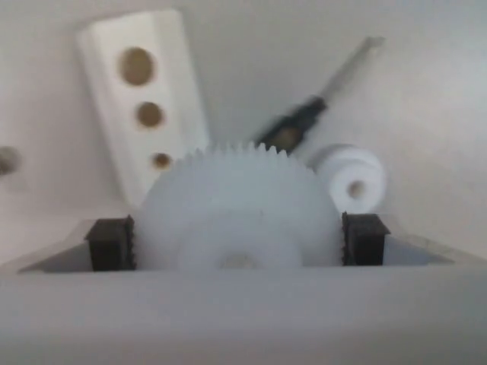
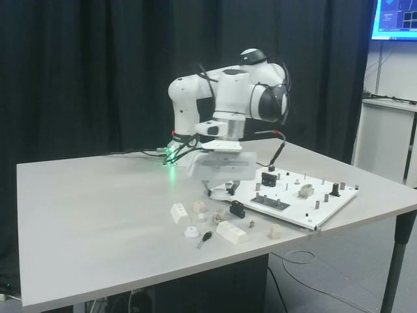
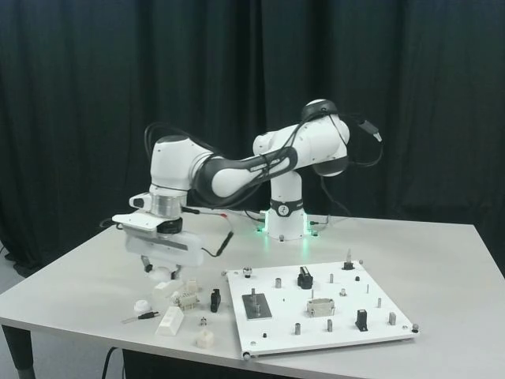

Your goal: Place large gear.

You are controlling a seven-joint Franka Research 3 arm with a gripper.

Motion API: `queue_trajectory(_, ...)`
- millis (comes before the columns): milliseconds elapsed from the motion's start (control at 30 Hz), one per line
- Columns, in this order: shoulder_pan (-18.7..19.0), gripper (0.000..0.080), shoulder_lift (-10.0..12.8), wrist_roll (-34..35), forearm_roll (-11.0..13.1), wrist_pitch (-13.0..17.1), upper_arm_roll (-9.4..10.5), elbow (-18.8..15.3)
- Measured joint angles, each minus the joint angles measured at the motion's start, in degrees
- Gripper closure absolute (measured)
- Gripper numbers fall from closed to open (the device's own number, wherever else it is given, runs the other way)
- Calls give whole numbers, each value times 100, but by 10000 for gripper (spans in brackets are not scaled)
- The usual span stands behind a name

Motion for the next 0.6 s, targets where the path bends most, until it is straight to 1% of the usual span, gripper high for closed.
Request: queue_trajectory(600,-945,210,59,-795,21,0,395,163)
